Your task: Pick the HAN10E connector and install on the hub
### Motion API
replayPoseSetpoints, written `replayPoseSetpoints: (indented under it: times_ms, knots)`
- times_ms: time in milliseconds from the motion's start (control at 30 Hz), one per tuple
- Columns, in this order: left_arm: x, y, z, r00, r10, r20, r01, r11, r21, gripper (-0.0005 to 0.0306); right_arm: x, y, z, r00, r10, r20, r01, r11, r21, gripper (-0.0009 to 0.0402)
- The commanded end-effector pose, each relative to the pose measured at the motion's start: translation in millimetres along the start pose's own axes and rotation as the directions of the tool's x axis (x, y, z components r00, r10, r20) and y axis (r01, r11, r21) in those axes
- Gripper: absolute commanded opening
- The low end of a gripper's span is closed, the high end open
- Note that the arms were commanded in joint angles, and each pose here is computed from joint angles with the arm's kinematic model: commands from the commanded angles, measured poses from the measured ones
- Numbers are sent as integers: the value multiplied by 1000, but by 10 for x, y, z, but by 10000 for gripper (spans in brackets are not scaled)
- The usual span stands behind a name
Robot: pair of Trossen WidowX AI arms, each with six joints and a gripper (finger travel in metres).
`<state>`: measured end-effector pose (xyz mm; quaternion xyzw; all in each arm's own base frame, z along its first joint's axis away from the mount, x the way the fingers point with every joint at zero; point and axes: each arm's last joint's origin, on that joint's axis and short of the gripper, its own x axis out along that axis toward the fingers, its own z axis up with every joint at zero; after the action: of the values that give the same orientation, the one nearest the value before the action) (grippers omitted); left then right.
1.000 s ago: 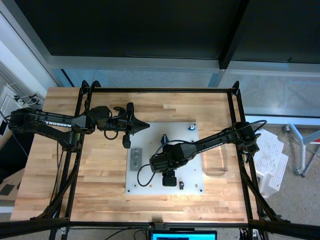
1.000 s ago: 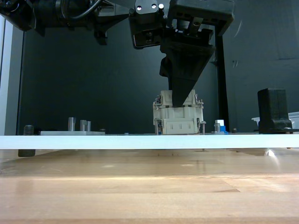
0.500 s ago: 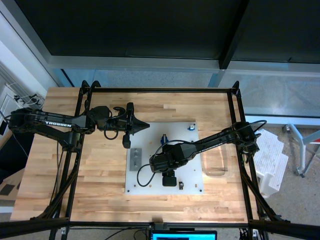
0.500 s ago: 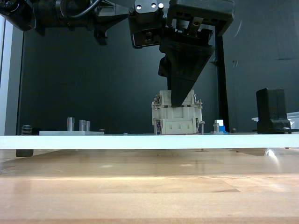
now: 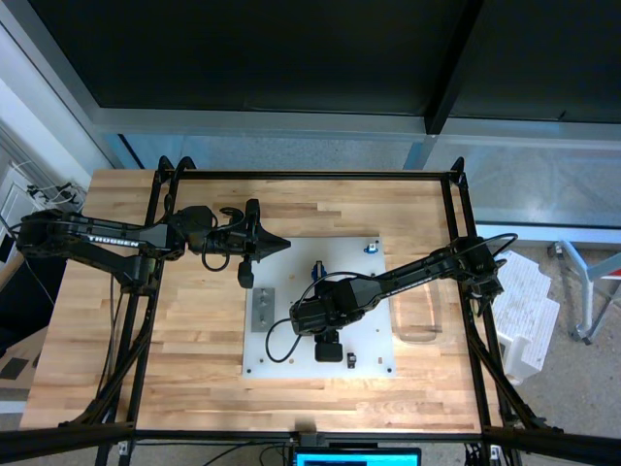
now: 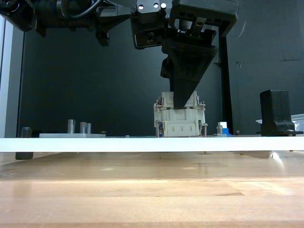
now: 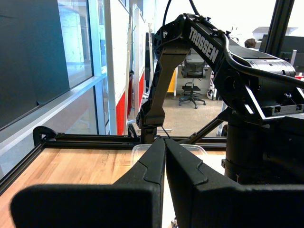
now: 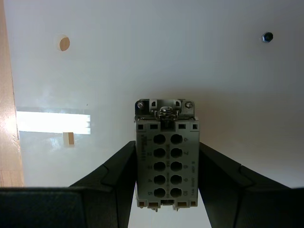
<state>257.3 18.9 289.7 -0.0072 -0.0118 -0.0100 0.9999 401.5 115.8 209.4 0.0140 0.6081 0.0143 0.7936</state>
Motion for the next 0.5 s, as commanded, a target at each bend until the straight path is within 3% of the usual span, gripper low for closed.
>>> replayPoseSetpoints:
  times_ms: [33,433,500]
  knots:
    - [1,0,-1,1000,0,0,0,1000,0,0,-6,-2,0,1000,0,0,0,1000,3,90]
    - [1,0,-1,1000,0,0,0,1000,0,0,-30,-9,10,1000,0,14,0,1000,4,252]
    - [1,0,-1,1000,0,0,0,1000,0,0,-31,-20,17,1000,-20,23,19,1000,6,275]
